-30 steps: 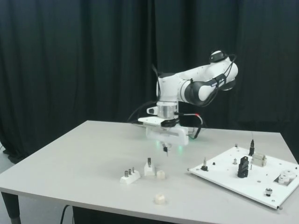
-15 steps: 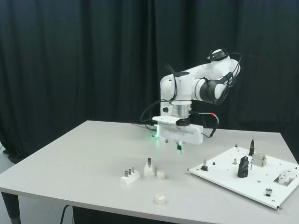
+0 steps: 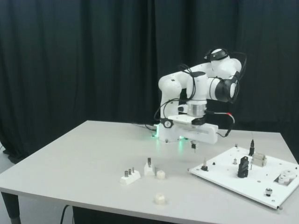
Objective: Insert round peg 1.
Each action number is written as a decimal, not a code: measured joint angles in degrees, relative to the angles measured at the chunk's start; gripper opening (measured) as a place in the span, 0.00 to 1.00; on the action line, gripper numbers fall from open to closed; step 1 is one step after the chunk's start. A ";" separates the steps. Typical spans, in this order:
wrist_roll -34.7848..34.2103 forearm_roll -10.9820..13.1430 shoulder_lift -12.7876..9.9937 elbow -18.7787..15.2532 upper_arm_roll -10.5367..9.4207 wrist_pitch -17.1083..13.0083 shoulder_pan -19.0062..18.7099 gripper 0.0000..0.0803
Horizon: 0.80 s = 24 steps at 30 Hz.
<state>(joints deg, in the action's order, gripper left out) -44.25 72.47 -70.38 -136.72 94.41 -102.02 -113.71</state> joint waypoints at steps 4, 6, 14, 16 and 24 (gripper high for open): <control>-2.29 -0.67 0.00 -0.04 0.00 0.00 -2.07 0.04; -3.47 -1.02 0.00 -0.04 0.00 0.00 -2.99 0.04; -6.79 -1.38 0.00 -0.04 -0.15 0.01 -6.14 0.04; -7.51 -1.38 0.00 -0.03 -0.23 0.08 -6.79 0.04; -9.84 -1.38 0.00 0.79 -0.64 1.41 -8.48 0.04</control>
